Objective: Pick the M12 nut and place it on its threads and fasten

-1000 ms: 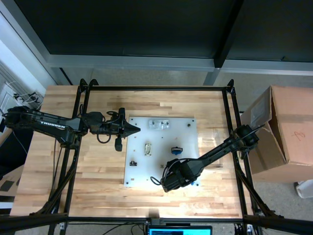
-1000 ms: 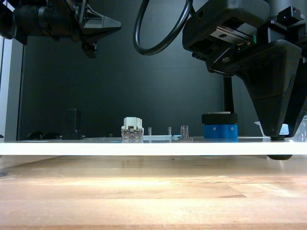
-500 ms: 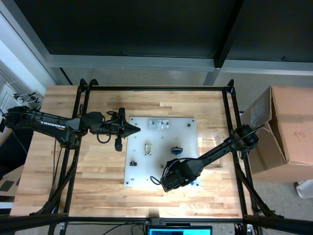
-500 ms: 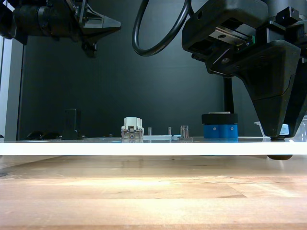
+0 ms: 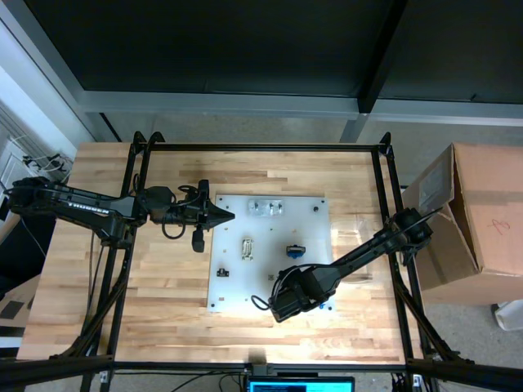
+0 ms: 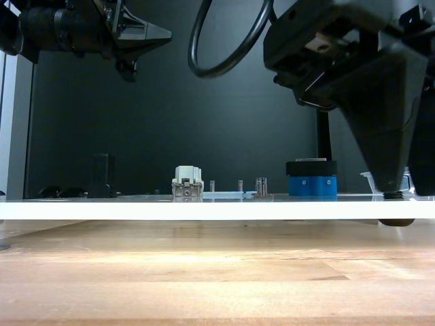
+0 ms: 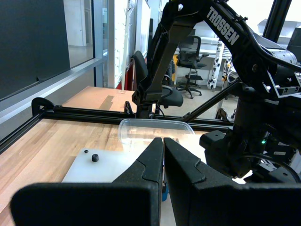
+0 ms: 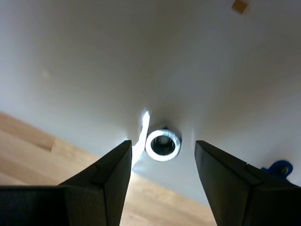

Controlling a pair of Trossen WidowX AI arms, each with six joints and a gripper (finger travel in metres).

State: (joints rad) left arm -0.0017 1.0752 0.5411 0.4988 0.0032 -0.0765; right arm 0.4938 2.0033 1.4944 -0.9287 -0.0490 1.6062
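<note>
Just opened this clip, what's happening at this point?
The right gripper hangs low over the near right edge of the white board, fingers open either side of the small silver nut, not touching it. The nut lies flat and looks to be on its stud; how far down, I cannot tell. The left gripper hovers shut and empty above the board's far left edge.

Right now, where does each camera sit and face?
High: above the near edge, looking down and away at the white board; left arm and right arm show.
Low: table-top height, level along the board; left gripper high, right gripper down at the board.
Left wrist: along its shut fingers towards the right arm and clear tray.
Right wrist: down between open fingers at the M12 nut, untouched, seemingly on its stud.
Shared: high and low show both grippers.
</note>
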